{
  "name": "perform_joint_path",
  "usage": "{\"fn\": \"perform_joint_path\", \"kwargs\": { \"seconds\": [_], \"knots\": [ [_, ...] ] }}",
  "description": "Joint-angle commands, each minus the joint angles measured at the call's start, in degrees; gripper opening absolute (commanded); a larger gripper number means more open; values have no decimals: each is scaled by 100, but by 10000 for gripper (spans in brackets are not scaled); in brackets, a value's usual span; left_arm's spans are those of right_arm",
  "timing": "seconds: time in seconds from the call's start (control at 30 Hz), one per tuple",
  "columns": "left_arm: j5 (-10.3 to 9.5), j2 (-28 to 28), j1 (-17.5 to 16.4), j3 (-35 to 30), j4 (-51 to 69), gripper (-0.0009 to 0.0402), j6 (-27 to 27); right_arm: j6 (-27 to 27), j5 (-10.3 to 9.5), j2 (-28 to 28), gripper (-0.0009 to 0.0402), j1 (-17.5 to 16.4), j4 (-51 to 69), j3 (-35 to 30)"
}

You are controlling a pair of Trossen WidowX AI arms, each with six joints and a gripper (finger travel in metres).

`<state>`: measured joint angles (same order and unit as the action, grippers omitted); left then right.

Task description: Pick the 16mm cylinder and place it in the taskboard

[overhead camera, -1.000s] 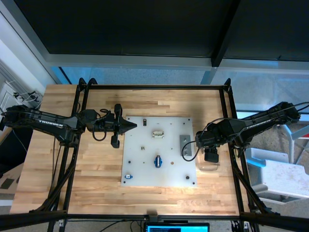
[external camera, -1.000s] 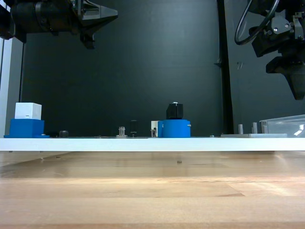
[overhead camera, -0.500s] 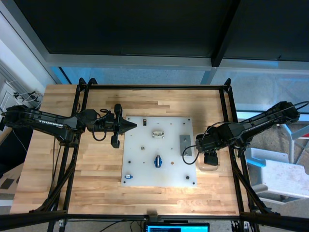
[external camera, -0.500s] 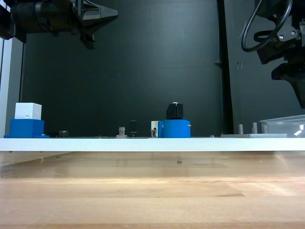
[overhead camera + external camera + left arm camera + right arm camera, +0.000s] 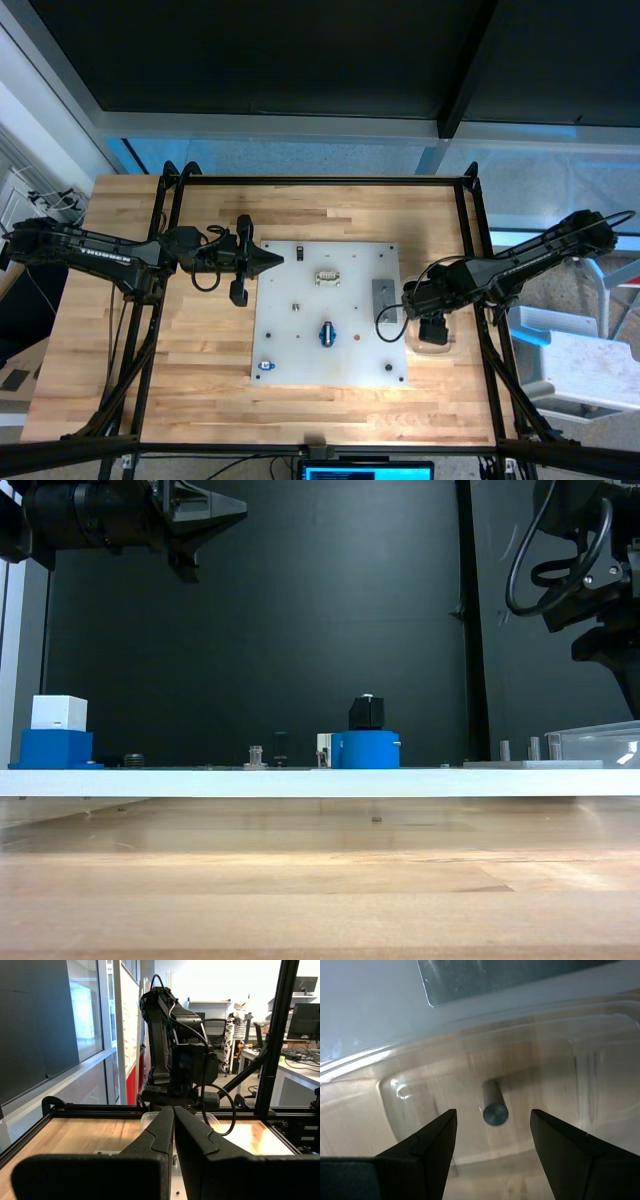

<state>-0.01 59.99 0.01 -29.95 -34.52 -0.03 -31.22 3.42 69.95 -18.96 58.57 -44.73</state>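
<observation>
The 16mm cylinder (image 5: 494,1108) showed plainly only in the right wrist view: a short dark grey rod lying on its side on the floor of the clear plastic tray (image 5: 598,742), one round end face turned toward the camera, its far end blurred into reflections on the plastic. The right gripper (image 5: 432,330) hung over that tray, just beside the right edge of the taskboard (image 5: 300,340), with its two fingers (image 5: 432,1145) spread wide to either side of the cylinder and not touching it. How high they stood above the tray floor could not be told. From the high view the gripper and its cable covered most of the tray, so the cylinder was hidden there. From the low view the right arm was cut off by the picture's edge, its fingertips were out of sight, and nothing could be made out through the tray's glaring wall. The grey metal block (image 5: 386,297) lay on the board's right side near the tray, and only a cropped corner of it appeared in the wrist view. The left gripper (image 5: 272,258) was held well above the table (image 5: 200,380) at the board's left edge, pointing inward, its fingers pressed together and holding nothing.
</observation>
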Motion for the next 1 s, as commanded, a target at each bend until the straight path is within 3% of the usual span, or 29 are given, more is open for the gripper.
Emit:
{"fn": "perform_joint_path", "kwargs": {
  "seconds": [0.03, 0.8, 1.0],
  "knots": [
    [0, 2, 0, 0, 0, 0, 0, -4, 0, 50, 204, -9, -129, 87],
    [0, 2, -2, 0, 0, 0, -2, -90, 15, 184, 202, -22, -645, 490],
    [0, 2, 0, 0, 0, 0, 0, -90, 24, 184, 174, -22, -678, 509]
  ]
}}
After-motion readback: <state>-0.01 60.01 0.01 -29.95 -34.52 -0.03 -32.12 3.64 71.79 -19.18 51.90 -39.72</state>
